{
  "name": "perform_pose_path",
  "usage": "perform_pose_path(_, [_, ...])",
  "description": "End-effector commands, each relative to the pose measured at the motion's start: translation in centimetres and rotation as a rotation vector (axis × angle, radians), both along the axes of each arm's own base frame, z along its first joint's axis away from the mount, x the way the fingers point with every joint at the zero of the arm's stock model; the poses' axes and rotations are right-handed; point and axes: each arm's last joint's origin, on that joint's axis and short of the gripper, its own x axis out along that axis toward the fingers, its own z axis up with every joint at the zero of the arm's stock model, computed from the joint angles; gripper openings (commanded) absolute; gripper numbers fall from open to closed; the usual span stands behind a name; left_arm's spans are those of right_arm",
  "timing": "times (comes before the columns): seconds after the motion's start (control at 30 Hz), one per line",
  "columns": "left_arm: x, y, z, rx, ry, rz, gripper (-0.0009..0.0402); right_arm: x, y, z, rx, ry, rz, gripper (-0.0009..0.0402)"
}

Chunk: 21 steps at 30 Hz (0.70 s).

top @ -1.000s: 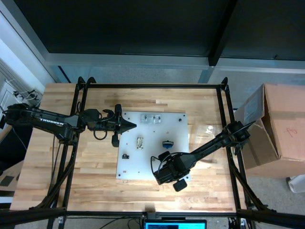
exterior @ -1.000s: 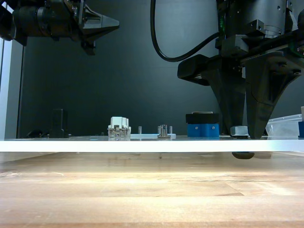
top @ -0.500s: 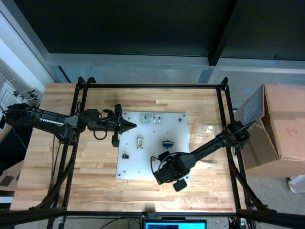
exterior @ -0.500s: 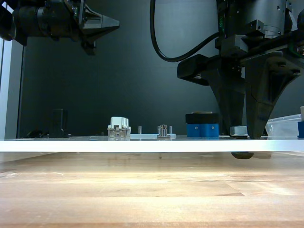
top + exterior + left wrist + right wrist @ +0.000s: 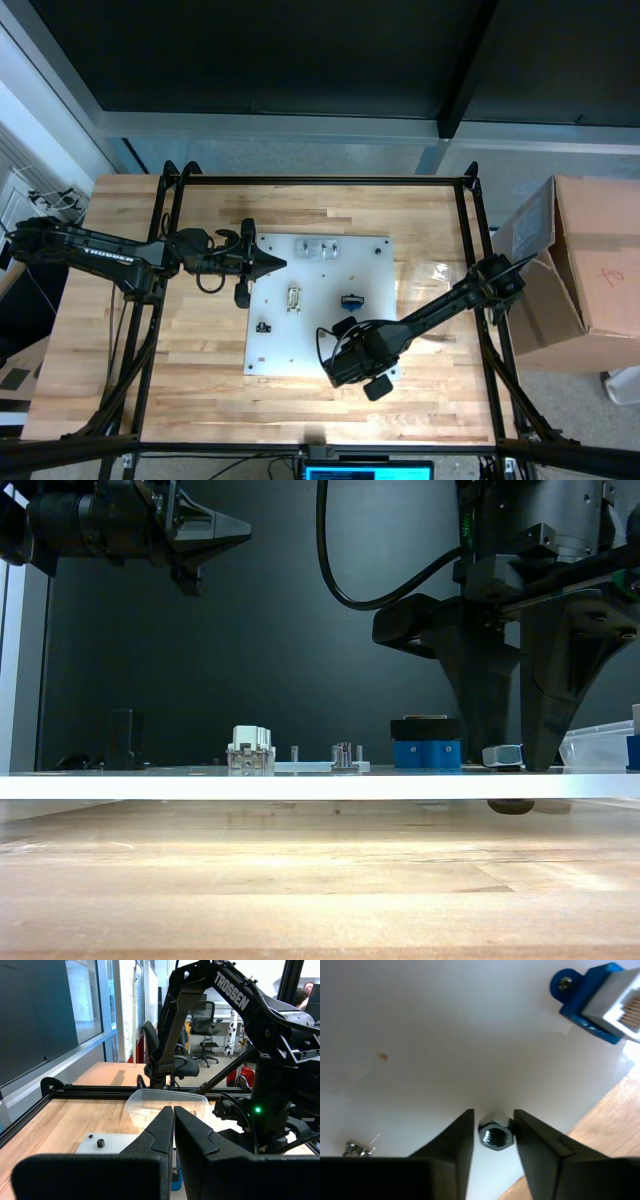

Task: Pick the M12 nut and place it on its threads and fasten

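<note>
Well, the right gripper (image 5: 493, 1114) is down at the near right edge of the white board (image 5: 300, 340). Its fingers (image 5: 454, 1142) are parted only slightly, one on each side of the M12 nut (image 5: 495, 1136), barely off its flats. The nut sits on its stud, a little above the board, hole facing up. A blue block (image 5: 592, 1002) stands nearby. The left gripper (image 5: 278, 264) hangs high by the board's far left corner — fingers pressed together.

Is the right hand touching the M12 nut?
Cannot tell. Right wrist view: gap between M12 nut and one right hand finger; the other looks flush.
</note>
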Motion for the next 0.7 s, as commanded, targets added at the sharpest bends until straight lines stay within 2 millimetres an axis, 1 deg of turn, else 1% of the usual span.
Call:
perform_pose_path(0.03, [0.0, 0.0, 0.0, 0.0, 0.0, 0.0, 0.0, -0.1, 0.0, 0.5, 0.012, -0.008, 0.004, 0.0162])
perform_pose_path(0.2, [0.0, 0.0, 0.0, 0.0, 0.0, 0.0, 0.0, -0.3, 0.0, 1.2, 0.02, -0.021, 0.032, 0.0208])
perform_pose_path(0.4, [0.0, 0.0, 0.0, 0.0, 0.0, 0.0, 0.0, -0.9, -0.2, 2.9, 0.018, -0.032, 0.23, 0.0238])
perform_pose_path(0.57, [0.0, 0.0, 0.0, 0.0, 0.0, 0.0, 0.0, -2.3, -0.9, 4.1, -0.081, 0.047, 0.542, 0.024])
perform_pose_path(0.7, [0.0, 0.0, 0.0, 0.0, 0.0, 0.0, 0.0, -2.6, -1.3, 4.4, -0.211, 0.083, 0.91, 0.0234])
